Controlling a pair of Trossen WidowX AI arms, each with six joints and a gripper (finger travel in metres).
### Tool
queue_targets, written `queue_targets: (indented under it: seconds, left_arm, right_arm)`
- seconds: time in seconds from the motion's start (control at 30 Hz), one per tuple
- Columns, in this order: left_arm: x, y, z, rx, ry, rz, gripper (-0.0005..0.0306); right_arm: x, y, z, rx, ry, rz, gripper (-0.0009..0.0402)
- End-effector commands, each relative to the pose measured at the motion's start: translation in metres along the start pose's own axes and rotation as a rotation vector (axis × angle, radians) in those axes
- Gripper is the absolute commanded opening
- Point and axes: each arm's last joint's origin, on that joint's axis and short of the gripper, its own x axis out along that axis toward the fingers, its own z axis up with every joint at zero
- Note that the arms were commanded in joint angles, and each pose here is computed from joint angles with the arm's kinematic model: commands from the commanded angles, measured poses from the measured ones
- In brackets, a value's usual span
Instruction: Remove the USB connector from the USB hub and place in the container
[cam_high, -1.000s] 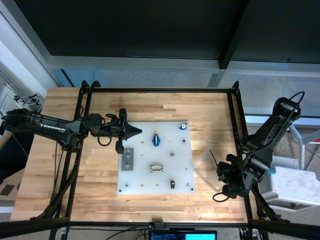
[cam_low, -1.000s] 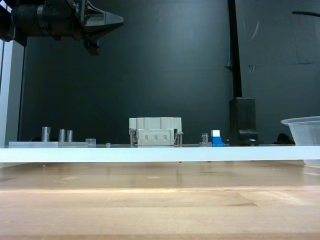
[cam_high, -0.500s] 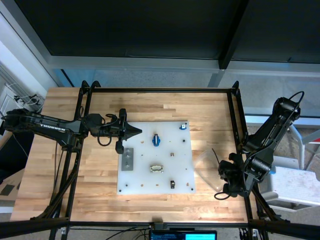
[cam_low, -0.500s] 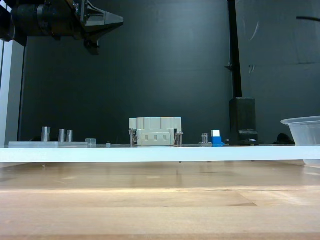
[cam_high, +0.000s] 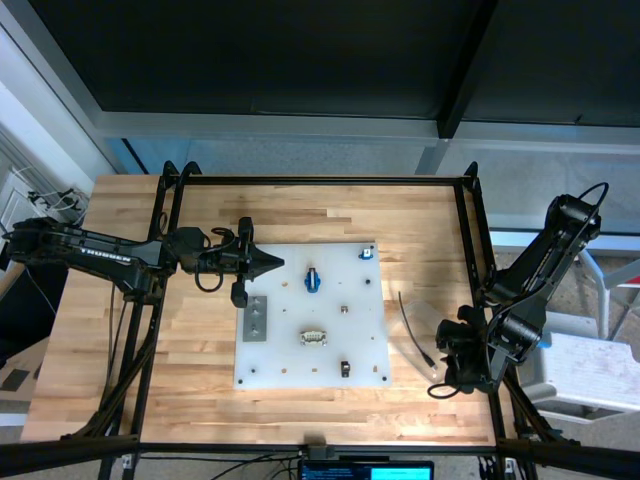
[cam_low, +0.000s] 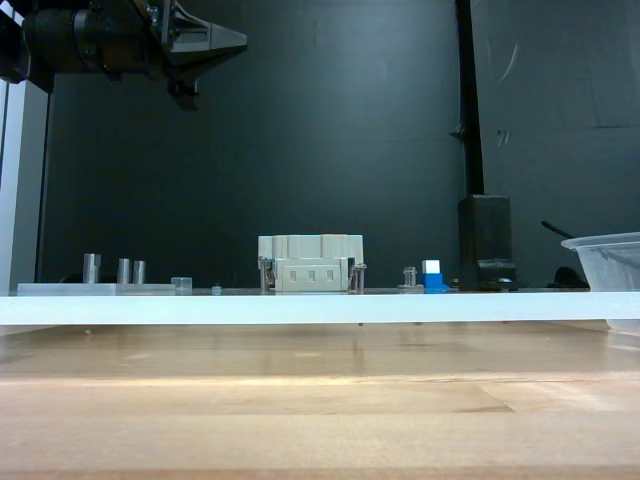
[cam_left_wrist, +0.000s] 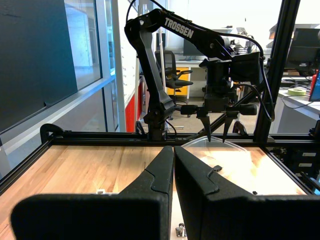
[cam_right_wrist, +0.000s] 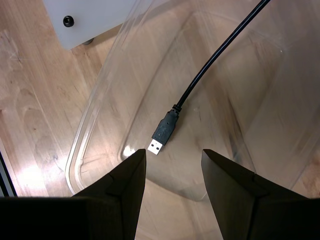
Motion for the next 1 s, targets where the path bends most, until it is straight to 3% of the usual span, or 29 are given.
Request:
queue_targets:
  seconds: [0.03,1.0]
  left_arm:
    - [0.0000,0.0000,0.0000,0.000,0.000,0.000,0.0001]
    - [0.0000,0.0000,0.0000,0.000,0.000,0.000,0.0001]
  right_arm:
    - [0.0000,0.0001,0.0001,0.000,-0.001,0.001,0.0152]
    - [0.0000,-0.0006,0.0001,-0.002,0.000,-0.007,0.0149]
